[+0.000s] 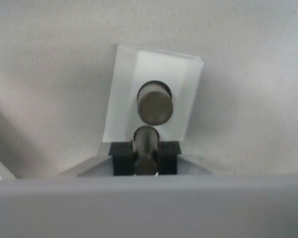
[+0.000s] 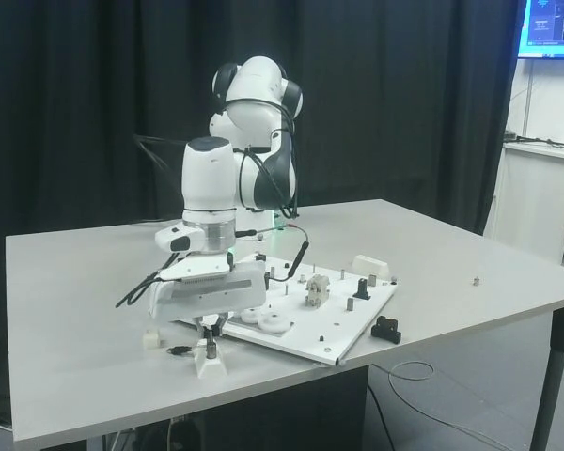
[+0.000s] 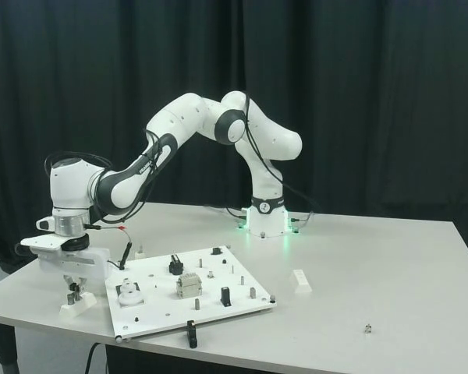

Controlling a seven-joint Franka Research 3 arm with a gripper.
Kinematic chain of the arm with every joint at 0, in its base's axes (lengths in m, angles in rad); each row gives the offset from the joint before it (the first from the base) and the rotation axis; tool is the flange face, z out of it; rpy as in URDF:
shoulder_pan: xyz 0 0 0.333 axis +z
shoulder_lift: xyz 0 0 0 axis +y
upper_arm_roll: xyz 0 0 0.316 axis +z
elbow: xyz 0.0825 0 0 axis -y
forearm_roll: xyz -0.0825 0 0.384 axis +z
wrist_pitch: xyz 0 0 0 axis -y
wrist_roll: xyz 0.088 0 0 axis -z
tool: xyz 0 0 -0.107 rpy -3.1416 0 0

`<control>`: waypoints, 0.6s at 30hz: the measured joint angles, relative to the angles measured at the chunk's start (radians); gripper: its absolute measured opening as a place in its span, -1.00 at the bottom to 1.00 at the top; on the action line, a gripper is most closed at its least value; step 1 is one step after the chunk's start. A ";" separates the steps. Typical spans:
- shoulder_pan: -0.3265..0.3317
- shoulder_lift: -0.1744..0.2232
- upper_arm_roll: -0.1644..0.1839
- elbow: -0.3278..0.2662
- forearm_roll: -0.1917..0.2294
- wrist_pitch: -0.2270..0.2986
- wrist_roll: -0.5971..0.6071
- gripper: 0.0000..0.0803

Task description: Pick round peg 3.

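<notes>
Wrist view, round peg [image 1: 145, 148] clamped in gripper [image 1: 145, 157], above white holder [image 1: 124, 94]

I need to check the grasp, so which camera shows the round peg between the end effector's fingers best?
The wrist view: the round peg fills the centre, clamped between the black fingers over its white holder. In both room views the end effector sits low over the holder, and the peg is too small to make out.
</notes>
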 joint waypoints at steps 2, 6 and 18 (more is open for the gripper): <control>0.000 0.000 -0.003 0.010 0.000 -0.011 0.004 -0.75; 0.003 0.000 -0.015 0.032 0.000 -0.042 0.006 -0.75; 0.014 -0.002 -0.055 0.111 0.000 -0.159 0.023 -0.75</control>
